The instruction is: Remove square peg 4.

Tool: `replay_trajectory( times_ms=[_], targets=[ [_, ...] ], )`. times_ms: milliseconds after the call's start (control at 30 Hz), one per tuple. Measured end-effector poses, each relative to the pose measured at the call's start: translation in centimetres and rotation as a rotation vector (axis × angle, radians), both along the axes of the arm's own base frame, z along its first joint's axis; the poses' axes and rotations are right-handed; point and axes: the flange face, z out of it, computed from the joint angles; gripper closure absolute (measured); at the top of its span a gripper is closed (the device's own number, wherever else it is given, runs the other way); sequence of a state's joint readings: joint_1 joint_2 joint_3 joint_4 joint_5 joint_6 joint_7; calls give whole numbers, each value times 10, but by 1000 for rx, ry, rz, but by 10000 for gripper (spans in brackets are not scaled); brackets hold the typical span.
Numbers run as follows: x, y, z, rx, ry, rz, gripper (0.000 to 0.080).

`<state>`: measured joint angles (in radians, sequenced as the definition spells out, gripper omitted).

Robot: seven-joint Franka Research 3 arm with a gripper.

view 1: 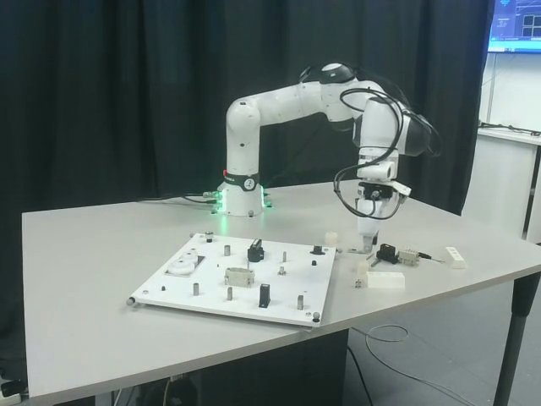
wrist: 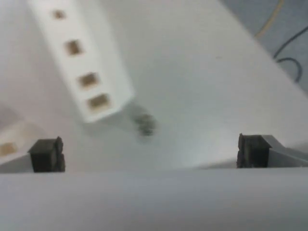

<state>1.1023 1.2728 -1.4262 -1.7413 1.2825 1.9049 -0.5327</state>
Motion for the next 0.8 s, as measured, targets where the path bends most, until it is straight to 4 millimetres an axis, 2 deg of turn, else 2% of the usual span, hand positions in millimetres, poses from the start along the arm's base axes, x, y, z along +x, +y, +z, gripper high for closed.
replay_trajectory(
  times_ms=[500, 800],
  targets=[
    [50, -84, 6, -53, -15, 14, 3],
    [66, -133, 10, -44, 13, 22, 3]
  ],
)
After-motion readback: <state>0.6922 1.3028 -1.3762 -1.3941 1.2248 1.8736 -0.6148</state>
